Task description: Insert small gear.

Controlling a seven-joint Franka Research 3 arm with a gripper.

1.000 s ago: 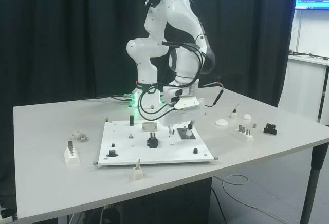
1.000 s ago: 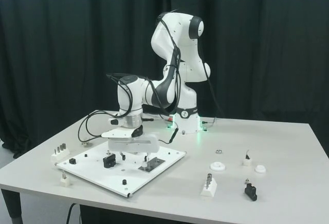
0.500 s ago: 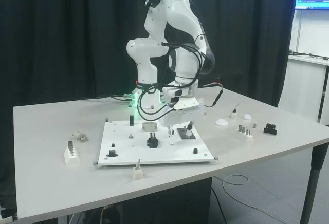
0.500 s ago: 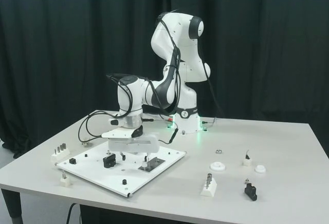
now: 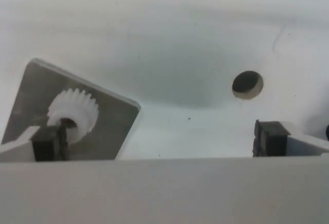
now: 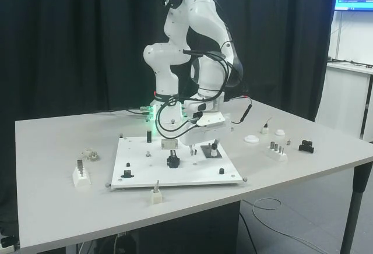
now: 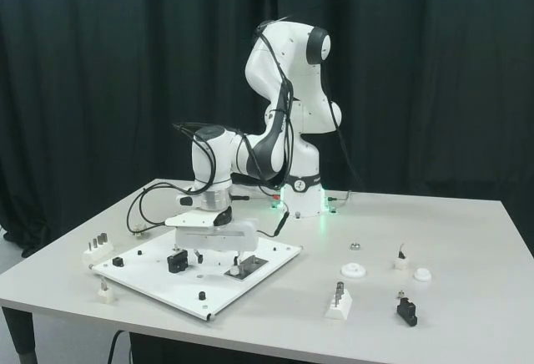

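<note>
The small white gear (image 5: 72, 115) sits on a grey metal plate (image 5: 110, 126) fixed to the white board (image 6: 175, 166); it looks seated over a peg there. My gripper (image 5: 159, 141) is open wide just above the board. One black fingertip pad (image 5: 47, 143) stands right beside the gear, and the other pad (image 5: 269, 137) is far from it over bare board. Nothing is held between them. In the room views the gripper (image 6: 204, 144) (image 7: 219, 256) hangs low over the plate (image 7: 245, 268), with the gear (image 6: 214, 148) under one finger.
A round hole (image 5: 247, 84) lies in the board near the gripper. Black fixtures (image 6: 172, 162) (image 6: 127, 174) stand on the board. Off the board are peg blocks (image 6: 81, 175) (image 6: 277, 151), white discs (image 6: 251, 139) and a black part (image 6: 306, 145).
The wrist and gripper have risen slightly and drifted a little away from the plate. The gear stays on the plate.
</note>
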